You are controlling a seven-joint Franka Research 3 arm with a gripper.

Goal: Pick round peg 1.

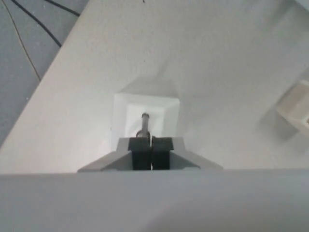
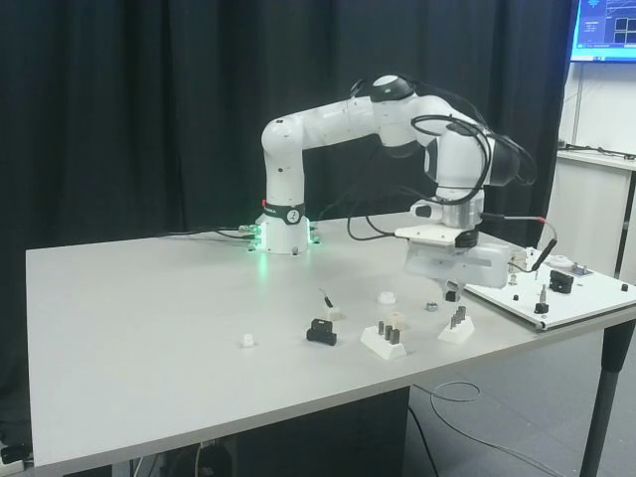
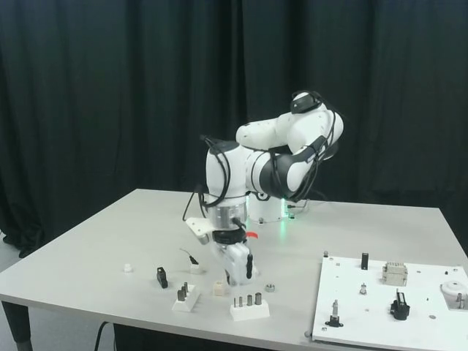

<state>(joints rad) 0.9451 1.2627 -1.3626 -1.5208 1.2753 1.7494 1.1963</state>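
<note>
In the wrist view my gripper (image 1: 151, 145) is shut on round peg 1 (image 1: 144, 124), a thin dark pin that sticks out past the black pads. Straight beneath the peg's tip sits a white holder block (image 1: 147, 108); I cannot tell whether the tip touches it. From the first room view the gripper (image 2: 451, 293) hangs low over the table just above a white holder (image 2: 457, 333) with upright pegs. The second room view has the gripper (image 3: 235, 278) close to a holder with three pegs (image 3: 248, 308).
Another peg holder (image 2: 386, 340), a black part (image 2: 320, 331), a small nut (image 2: 431, 306) and white pieces (image 2: 248, 340) lie on the grey table (image 2: 149, 308). A white board (image 2: 581, 298) with fixtures lies at the right edge. Cables (image 1: 36, 21) run off the table.
</note>
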